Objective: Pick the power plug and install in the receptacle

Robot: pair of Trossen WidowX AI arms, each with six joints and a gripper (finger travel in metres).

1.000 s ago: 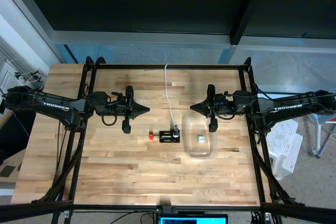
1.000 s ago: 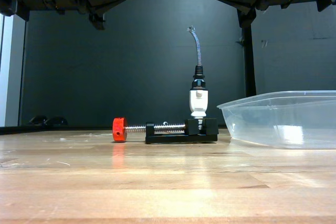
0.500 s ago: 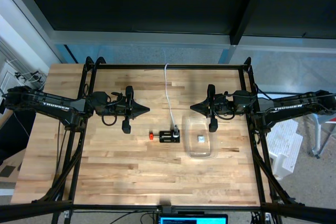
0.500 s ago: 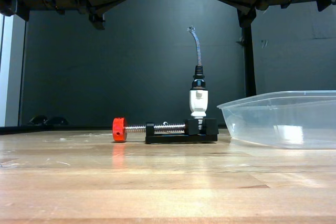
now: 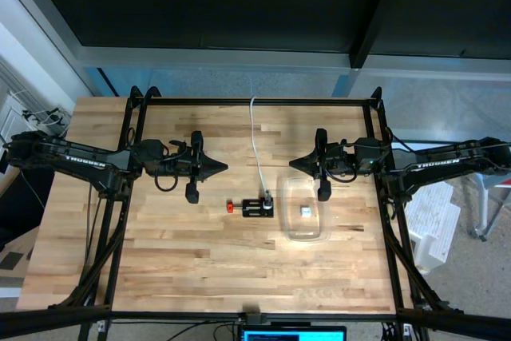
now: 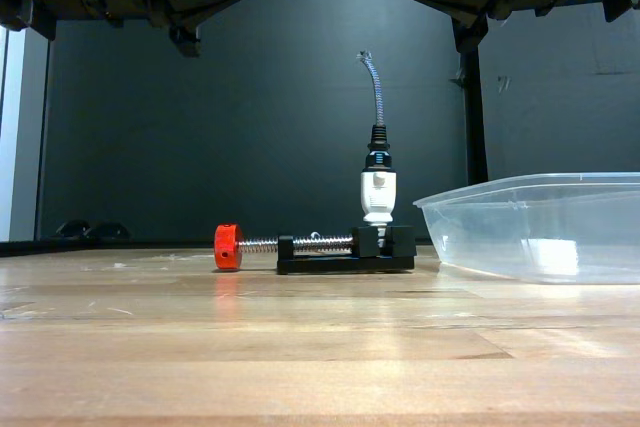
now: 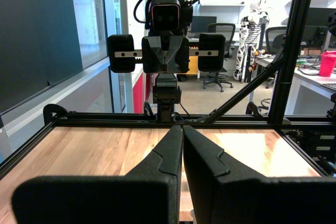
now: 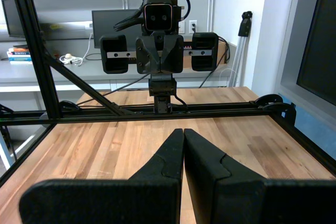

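The receptacle (image 5: 258, 207) sits at mid-table: a black blocky body with a red-orange knob (image 6: 227, 247) on its left. A white socket piece (image 6: 378, 192) stands upright on it, and a long white cable (image 5: 255, 137) runs toward the far edge. The power plug does not show in any view. My left gripper (image 5: 225, 168) hovers high over the table, left of and beyond the receptacle, shut and empty (image 7: 182, 127). My right gripper (image 5: 291, 164) hovers at the same height to the right, also shut and empty (image 8: 184, 130). The two tips point at each other.
A clear plastic tray (image 5: 306, 233) lies just right of the receptacle, with a tiny whitish-grey cube (image 5: 306, 211) inside. A black frame (image 5: 255, 102) borders the wooden table. Both arms hang well above the receptacle in the low view.
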